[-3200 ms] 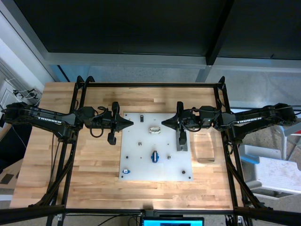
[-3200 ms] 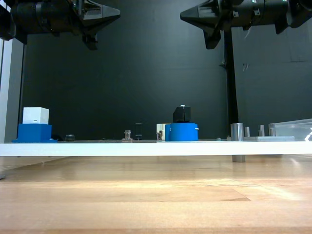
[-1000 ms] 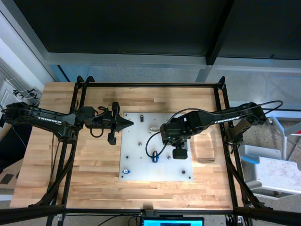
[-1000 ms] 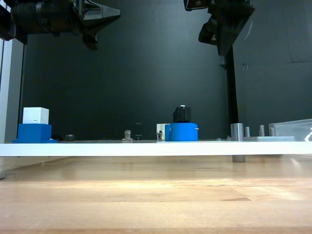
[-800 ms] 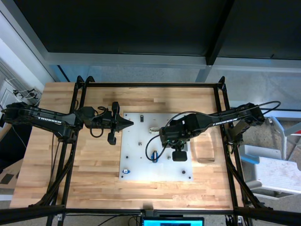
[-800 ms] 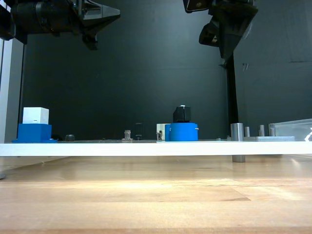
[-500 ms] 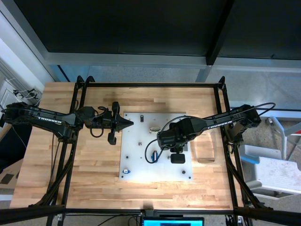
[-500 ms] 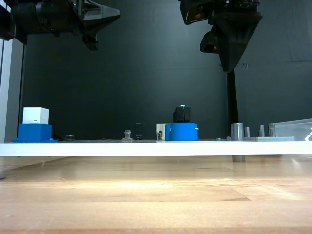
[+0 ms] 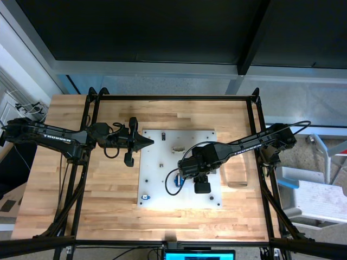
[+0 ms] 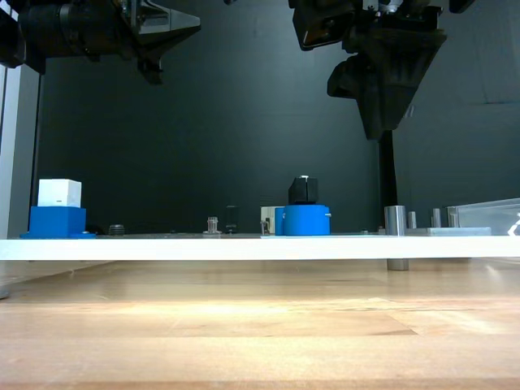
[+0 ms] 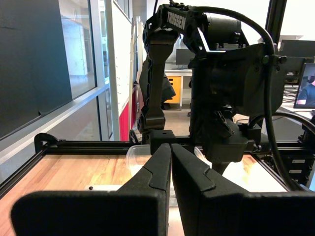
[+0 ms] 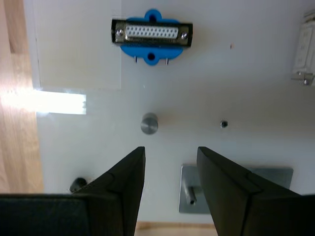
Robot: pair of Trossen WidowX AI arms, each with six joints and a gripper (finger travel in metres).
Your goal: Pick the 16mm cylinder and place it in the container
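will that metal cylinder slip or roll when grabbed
Probably slick and heavy for its size: the cylinder looks polished metal. Upright, it could roll if toppled. Right gripper hangs open above it; left gripper sits shut, parked by the board.

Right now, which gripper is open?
The right gripper, fingers apart, pointing down over the white board; the left gripper, shut, hovers at the board's left edge.

Matte black left hand and right hand, white TROSSEN lettering, looped cables
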